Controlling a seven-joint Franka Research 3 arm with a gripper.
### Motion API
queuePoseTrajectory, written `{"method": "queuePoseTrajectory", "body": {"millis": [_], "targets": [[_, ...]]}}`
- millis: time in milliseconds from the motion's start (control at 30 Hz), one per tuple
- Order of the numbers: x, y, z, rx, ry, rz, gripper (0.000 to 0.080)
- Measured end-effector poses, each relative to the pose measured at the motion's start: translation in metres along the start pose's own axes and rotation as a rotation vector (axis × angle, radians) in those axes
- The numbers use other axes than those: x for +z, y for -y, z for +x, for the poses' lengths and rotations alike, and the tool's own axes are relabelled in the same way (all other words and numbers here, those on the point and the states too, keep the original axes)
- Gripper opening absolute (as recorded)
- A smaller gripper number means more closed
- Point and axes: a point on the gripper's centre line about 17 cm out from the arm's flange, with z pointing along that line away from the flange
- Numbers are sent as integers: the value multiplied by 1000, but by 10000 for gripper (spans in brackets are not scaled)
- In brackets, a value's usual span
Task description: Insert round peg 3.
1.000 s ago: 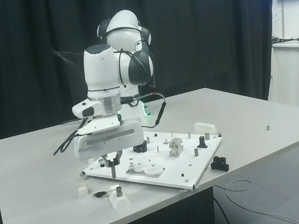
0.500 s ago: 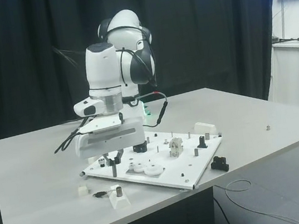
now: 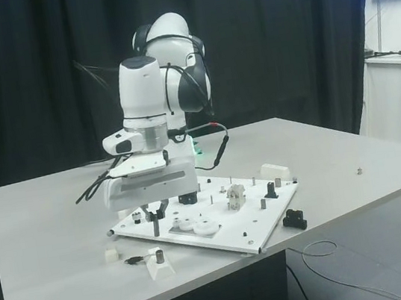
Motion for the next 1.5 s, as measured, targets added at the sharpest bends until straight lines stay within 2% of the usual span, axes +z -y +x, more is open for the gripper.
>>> {"method": "queuePoseTrajectory", "body": {"millis": [500, 1033, 1500], "targets": [[0, 3, -1, 18, 7, 4, 99], [-5, 64, -12, 55, 101, 79, 99], [-9, 123, -17, 89, 179, 99, 99]]}}
